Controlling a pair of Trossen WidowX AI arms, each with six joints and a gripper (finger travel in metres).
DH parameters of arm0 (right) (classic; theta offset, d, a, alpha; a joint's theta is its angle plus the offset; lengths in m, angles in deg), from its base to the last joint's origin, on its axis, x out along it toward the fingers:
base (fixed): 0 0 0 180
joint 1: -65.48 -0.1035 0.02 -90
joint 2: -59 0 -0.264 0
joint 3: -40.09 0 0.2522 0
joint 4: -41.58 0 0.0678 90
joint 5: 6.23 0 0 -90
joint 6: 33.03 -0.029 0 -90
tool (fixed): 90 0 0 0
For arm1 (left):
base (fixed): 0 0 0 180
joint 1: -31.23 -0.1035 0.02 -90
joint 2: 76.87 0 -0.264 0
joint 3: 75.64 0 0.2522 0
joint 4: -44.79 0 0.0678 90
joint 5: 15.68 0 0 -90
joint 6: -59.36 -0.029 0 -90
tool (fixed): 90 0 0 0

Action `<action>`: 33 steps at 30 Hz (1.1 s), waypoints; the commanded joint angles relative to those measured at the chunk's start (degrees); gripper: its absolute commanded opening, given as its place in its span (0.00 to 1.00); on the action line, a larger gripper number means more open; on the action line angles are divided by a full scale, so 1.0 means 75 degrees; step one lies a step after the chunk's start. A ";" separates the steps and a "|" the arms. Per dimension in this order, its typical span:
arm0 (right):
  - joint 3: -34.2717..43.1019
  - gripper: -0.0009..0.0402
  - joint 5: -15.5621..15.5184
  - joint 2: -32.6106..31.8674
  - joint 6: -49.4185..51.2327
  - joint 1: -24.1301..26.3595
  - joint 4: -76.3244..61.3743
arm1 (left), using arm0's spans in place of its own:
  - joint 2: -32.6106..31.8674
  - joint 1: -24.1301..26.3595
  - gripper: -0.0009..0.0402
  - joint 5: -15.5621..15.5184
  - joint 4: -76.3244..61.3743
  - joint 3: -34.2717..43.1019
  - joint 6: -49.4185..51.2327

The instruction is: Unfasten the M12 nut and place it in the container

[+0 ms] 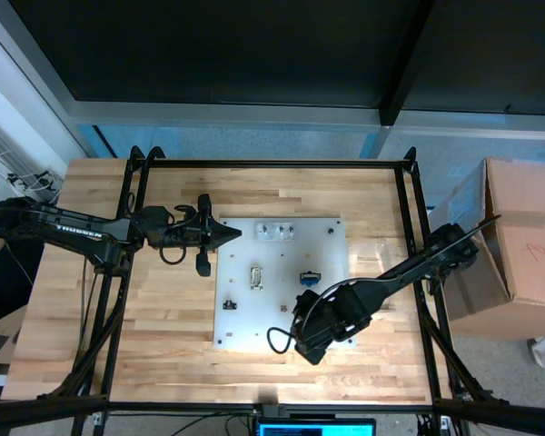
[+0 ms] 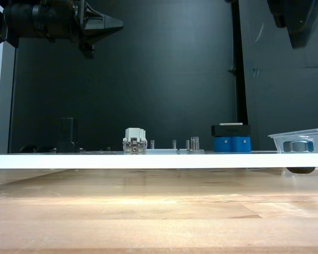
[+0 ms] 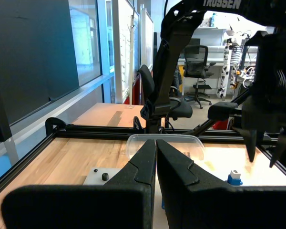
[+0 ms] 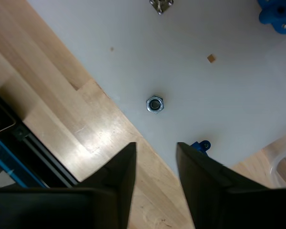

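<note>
The left gripper is held high above the board's left edge, closed and empty. Approach is judged in hand: the right gripper, parted and empty, is poised over the M12 nut, seated on its stud, axis upright. Descent and closing are called for next; the container lies rightward.

The nut is small, silver and hexagonal. It sits flat on its stud near the white board's near edge, the stud's dark end showing in its bore. In the low view the nut sits low against the board, hiding the ribs. The container, a clear shallow tray, stands upright beside the board's right edge, apart from the nut.
</note>
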State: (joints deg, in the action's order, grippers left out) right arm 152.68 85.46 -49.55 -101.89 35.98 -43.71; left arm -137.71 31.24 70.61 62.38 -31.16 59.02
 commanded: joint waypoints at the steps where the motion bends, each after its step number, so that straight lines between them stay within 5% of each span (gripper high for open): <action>1: -0.0006 0.46 -0.0003 -0.0143 -0.0181 0.0003 0.0029 | -0.0003 0.0000 0.02 0.0003 0.0003 0.0000 -0.0003; 12: -0.0009 0.64 -0.0047 -0.0589 -0.0166 0.0137 0.0216 | -0.0003 0.0000 0.02 0.0003 0.0003 0.0000 -0.0003; 33: -0.0047 0.65 -0.0003 -0.1288 -0.0163 0.0274 0.0624 | -0.0003 0.0000 0.02 0.0003 0.0003 -0.0003 -0.0003</action>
State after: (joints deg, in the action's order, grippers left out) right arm 152.31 85.48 -58.77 -103.05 37.99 -39.20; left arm -137.71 31.24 70.61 62.41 -31.18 59.02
